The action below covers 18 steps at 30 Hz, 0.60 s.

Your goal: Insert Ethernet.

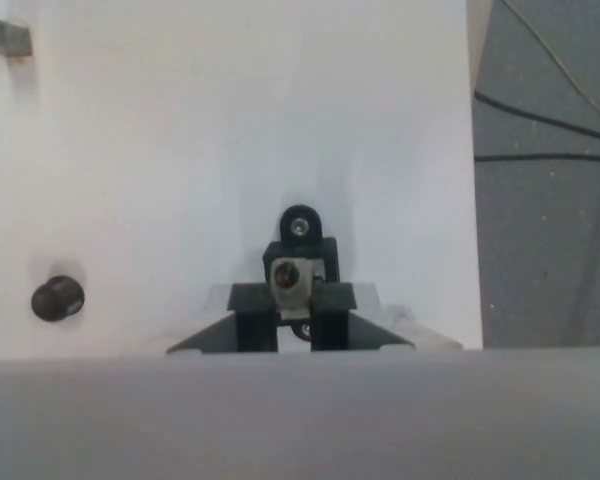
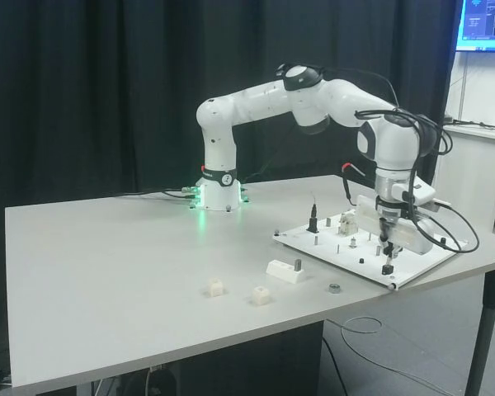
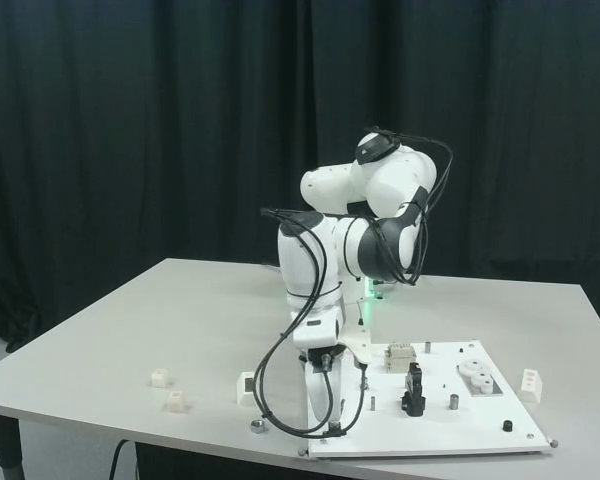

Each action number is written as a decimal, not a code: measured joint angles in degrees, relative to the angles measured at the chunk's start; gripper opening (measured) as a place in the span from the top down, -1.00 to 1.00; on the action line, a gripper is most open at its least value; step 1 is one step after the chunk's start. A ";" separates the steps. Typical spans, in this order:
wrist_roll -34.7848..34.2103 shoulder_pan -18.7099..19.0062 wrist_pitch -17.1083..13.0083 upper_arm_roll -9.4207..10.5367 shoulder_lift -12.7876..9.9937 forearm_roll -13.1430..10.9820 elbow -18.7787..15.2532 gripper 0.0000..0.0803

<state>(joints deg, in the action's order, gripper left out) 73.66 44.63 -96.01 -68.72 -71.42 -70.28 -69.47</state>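
**Gripper low over the white board, plug pinched above the black fixture**

Seen in the first room view, left to right: two small white blocks (image 2: pixel 216 287) on the grey table (image 2: pixel 107 247), well short of the white board (image 2: pixel 412 268); a white holder block (image 2: pixel 284 271) just beside the board's near-left edge; then the gripper (image 2: pixel 385 244) directly over the board's near corner. In the wrist view, fingers (image 1: pixel 254 318) pressed onto a small grey Ethernet plug (image 1: pixel 287 276), held just above a black fixture (image 1: pixel 300 232) on the board; a black knob (image 1: pixel 57 298) well off to one side of that fixture.

Judged advice: line up plug face squarely with the socket, keep wrist vertical, descend slowly, push straight down. Whether the plug is already seated: cannot tell.
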 joint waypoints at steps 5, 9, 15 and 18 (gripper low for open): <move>-0.03 -0.19 0.00 -0.04 0.09 0.13 0.00 0.83; -0.10 -0.41 0.10 -0.05 0.17 0.20 -0.01 0.84; -0.15 -0.71 0.45 -0.03 0.27 0.19 -0.01 0.84; -0.18 -0.79 0.56 0.04 0.32 0.11 -0.02 0.84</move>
<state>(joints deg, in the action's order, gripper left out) 73.48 43.84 -95.44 -68.68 -71.09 -70.18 -69.49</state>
